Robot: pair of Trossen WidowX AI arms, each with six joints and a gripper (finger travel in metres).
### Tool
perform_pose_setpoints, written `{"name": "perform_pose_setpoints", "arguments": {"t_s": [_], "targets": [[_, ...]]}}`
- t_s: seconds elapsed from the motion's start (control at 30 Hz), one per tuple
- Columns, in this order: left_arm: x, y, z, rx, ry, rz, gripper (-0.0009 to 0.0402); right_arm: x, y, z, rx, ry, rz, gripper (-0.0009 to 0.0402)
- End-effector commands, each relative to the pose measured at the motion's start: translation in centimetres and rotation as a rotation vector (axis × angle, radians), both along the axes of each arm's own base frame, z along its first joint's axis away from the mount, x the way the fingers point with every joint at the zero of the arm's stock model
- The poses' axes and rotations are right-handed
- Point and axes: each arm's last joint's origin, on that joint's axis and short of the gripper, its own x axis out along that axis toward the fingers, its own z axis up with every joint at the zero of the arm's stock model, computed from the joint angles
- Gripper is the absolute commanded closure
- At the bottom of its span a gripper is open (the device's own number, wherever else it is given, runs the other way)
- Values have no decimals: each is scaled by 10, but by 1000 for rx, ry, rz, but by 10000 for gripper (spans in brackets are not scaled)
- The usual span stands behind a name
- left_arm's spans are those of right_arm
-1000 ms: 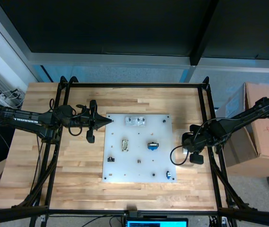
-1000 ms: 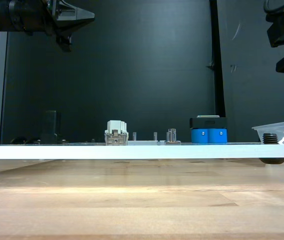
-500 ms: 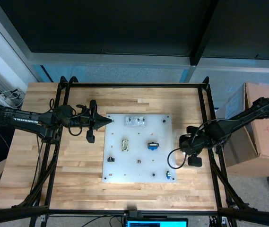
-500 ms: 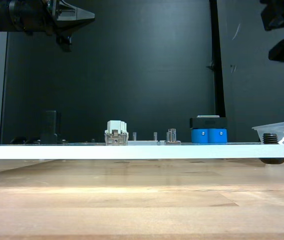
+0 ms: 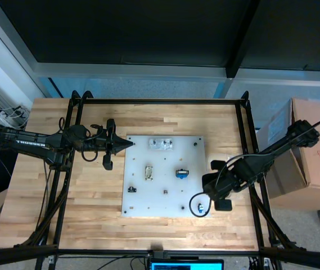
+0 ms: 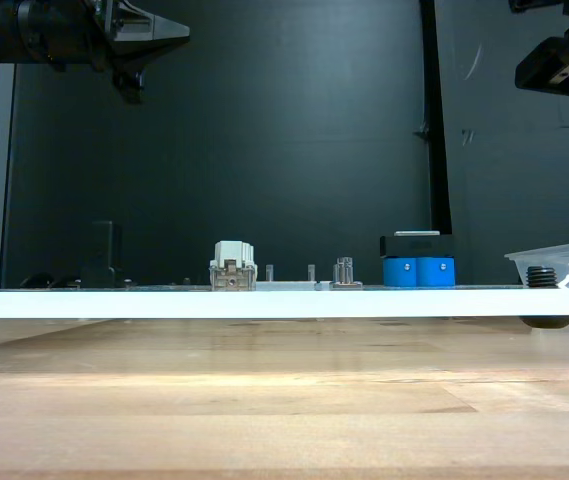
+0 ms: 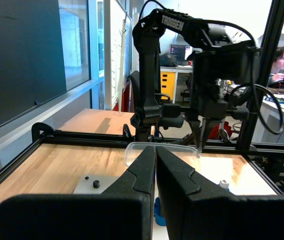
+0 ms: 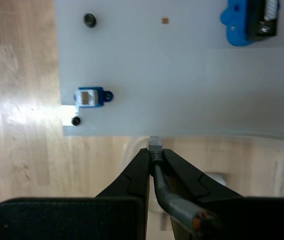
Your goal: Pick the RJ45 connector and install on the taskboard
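My right gripper [image 5: 209, 183] hangs above the right edge of the white taskboard [image 5: 160, 197] and is shut on the RJ45 connector [image 8: 154, 143]. The plug points down at the board's edge, and its grey cable [image 5: 195, 202] loops toward the near side. The blue RJ45 port [image 8: 89, 97] sits at the board's near right corner [image 5: 201, 208], off to one side of the held plug and apart from it. My left gripper [image 5: 130, 144] hovers high at the board's far left corner, its fingers [image 7: 146, 167] shut on nothing. Both grippers ride high in the low view: the left [image 6: 179, 35], the right [image 6: 554, 62].
On the board stand a blue block connector [image 5: 181, 174], a white connector [image 5: 148, 172] and a metal fitting [image 5: 161, 144]. A clear plastic tray [image 6: 564, 262] lies just right of the board. A cardboard box [image 5: 311, 152] stands beyond the black frame rails [image 5: 248, 146].
My right gripper has carried the RJ45 connector left and toward the near side, from over the clear tray to the board's right edge. The left arm has not moved.
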Motion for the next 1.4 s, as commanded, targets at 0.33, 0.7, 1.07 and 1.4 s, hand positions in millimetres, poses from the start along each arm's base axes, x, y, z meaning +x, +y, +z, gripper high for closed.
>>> {"name": "perform_pose_setpoints", "arguments": {"t_s": [0.33, 0.7, 1.07, 1.4], "targets": [[0, 0, 0, 0, 0, 0, 393, 21, 34, -4, 0, 14, 32, 393], [0, 0, 0, 0, 0, 0, 393, 30, 43, -9, -6, 21, 41, 393], [0, 0, 0, 0, 0, 0, 393, 34, 47, -22, 4, 5, 43, 393], [0, 0, 0, 0, 0, 0, 393, 32, 45, -31, -21, 8, 38, 393]]}}
